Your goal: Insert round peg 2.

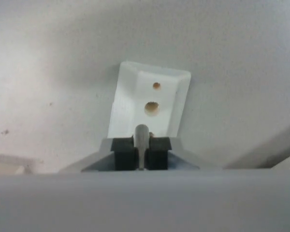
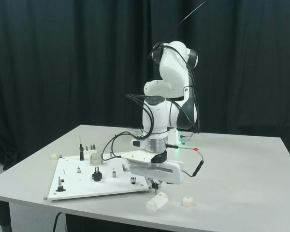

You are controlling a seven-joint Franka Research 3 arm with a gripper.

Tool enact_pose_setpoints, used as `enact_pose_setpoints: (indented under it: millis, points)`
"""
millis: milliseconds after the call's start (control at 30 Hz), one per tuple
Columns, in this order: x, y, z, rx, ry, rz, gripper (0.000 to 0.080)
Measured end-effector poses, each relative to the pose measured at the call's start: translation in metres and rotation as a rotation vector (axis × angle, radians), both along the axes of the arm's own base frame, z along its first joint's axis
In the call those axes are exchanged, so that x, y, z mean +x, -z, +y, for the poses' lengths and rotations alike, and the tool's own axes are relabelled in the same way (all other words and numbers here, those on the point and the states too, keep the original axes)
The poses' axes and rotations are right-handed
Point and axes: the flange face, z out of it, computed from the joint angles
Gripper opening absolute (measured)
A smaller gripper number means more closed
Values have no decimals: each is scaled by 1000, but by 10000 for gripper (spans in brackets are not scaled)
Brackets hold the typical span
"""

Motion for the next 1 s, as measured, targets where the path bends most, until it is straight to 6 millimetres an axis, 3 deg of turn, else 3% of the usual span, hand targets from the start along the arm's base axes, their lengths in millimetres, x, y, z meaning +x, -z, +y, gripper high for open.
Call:
enact_pose_setpoints:
  millis: [600, 800, 1000]
  points:
    - [4, -9, -4, -37, -26, 0, 61]
    - [8, -15, -18, -74, -34, 0, 61]
    - [9, -23, -44, -124, -38, 15, 61]
